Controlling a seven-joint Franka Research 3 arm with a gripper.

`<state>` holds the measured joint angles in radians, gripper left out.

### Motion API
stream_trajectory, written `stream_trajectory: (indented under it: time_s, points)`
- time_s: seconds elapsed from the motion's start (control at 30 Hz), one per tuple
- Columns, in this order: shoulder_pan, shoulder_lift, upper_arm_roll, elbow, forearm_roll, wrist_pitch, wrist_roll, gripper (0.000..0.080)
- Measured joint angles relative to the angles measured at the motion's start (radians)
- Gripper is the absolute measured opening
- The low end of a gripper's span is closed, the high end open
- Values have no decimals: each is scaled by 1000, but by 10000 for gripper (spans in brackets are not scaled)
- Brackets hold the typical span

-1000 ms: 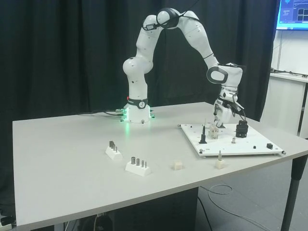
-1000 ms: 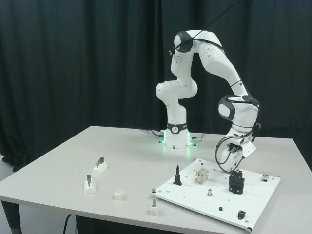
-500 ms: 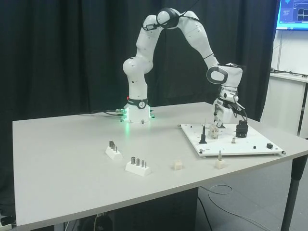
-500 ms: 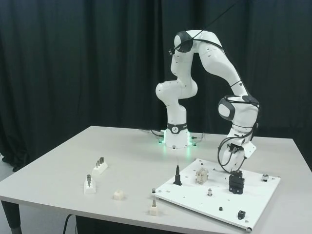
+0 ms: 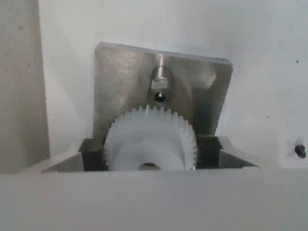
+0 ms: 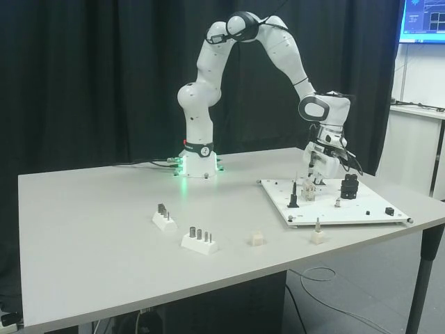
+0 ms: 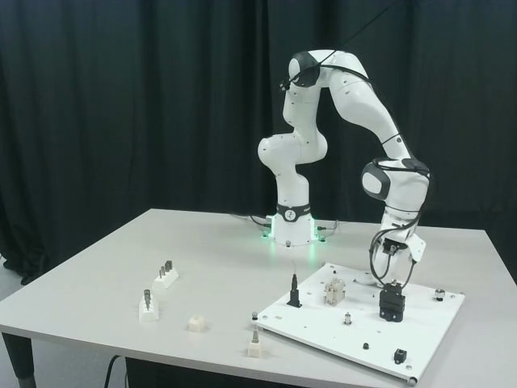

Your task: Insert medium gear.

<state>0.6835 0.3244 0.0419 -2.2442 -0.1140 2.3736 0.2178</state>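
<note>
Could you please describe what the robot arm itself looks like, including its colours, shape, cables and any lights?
The white, rounded seven-joint arm has smooth segments with black and grey caps at several joints. Its cylindrical base carries a black ring and glows green where it meets the grey table. Thin black cables loop around the wrist above the hand, and another runs along the top joint.

The white arm (image 7: 347,89) rises from its base, arches over and bends down; its gripper (image 6: 314,172) points straight down, jaws closed on a gear (image 5: 150,144).
</note>
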Motion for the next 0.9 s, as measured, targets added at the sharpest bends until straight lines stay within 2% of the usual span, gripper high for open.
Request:
stream_trajectory:
  time_s: [0.3,0.73,0.9]
  points:
    - [0,0,1,-1,-5,2,-16,397]
    - [-3,2,1,-8,-5,18,199,397]
    - [-3,2,1,-9,-4,21,223,397]
